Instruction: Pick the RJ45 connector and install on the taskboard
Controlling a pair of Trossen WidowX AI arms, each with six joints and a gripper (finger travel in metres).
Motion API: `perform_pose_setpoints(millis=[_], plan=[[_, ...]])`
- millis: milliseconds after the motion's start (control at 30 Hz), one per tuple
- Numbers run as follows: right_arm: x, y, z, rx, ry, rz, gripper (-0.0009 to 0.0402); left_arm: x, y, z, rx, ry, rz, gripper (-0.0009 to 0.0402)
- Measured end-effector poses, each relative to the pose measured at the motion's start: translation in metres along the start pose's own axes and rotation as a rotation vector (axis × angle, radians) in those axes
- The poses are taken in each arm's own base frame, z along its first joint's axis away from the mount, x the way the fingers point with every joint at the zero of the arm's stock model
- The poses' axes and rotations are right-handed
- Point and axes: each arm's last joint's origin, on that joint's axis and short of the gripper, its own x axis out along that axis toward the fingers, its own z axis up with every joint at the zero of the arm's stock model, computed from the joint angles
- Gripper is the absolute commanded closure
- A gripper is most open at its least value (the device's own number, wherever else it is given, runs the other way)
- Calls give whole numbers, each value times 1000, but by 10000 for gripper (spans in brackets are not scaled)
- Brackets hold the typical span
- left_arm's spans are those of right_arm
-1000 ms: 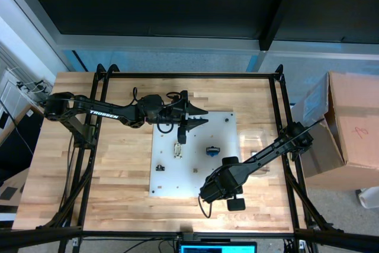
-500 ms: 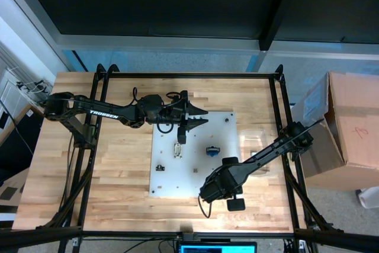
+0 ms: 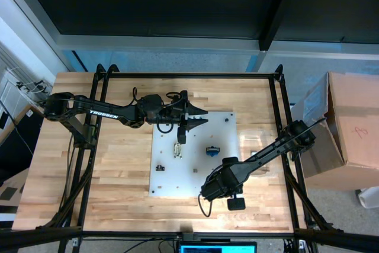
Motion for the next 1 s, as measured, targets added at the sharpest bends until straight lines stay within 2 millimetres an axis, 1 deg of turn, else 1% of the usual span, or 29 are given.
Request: perform_pose_setpoints(millis=[300, 400, 667, 833, 1000], plan=[[-1, 0, 0, -2, -5, 10, 388, 0, 0, 0, 0, 0, 0, 262], [-2, 0, 0, -5, -5, 9, 372, 0, 0, 0, 0, 0, 0, 262], [-3, 1, 0, -10, -12, 14, 311, 0, 0, 0, 0, 0, 0, 262], [-7, 0, -1, -10, -17, 13, 290, 0, 0, 0, 0, 0, 0, 262], [-19, -2, -7, -10, -38, 1, 272, 0, 0, 0, 0, 0, 0, 262]])
